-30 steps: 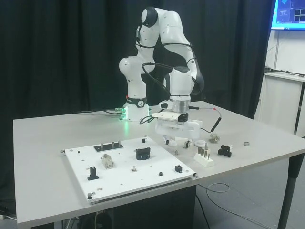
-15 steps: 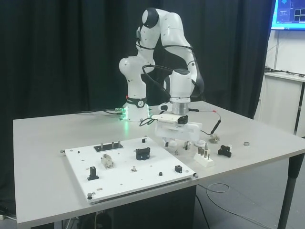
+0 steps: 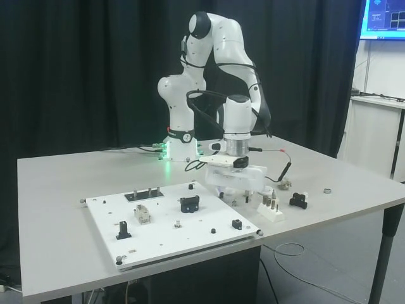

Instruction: Pick BNC.

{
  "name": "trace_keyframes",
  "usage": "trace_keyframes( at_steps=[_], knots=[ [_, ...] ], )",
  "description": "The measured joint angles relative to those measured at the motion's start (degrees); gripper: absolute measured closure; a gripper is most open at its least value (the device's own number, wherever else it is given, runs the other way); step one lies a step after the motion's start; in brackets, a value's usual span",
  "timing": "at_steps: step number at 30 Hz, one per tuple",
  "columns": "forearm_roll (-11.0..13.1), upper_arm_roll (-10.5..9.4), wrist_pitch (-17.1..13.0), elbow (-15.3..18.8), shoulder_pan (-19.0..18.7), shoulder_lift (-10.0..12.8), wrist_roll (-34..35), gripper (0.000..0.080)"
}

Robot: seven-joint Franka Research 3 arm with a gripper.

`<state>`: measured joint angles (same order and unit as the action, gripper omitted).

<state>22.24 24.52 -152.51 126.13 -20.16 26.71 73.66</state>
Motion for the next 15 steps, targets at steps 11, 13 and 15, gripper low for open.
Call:
trace_keyframes(
  at_steps=[11, 13, 15],
  knots=[
    [0.37, -0.41, -0.16, -0.36, 0.36, 0.86, 0.0, 0.0003],
    [0.36, -0.51, -0.18, -0.42, 0.36, 1.01, 0.0, 0.0003],
    [0.36, -0.62, -0.22, -0.48, 0.36, 1.15, 0.0, 0.0003]
  ],
)
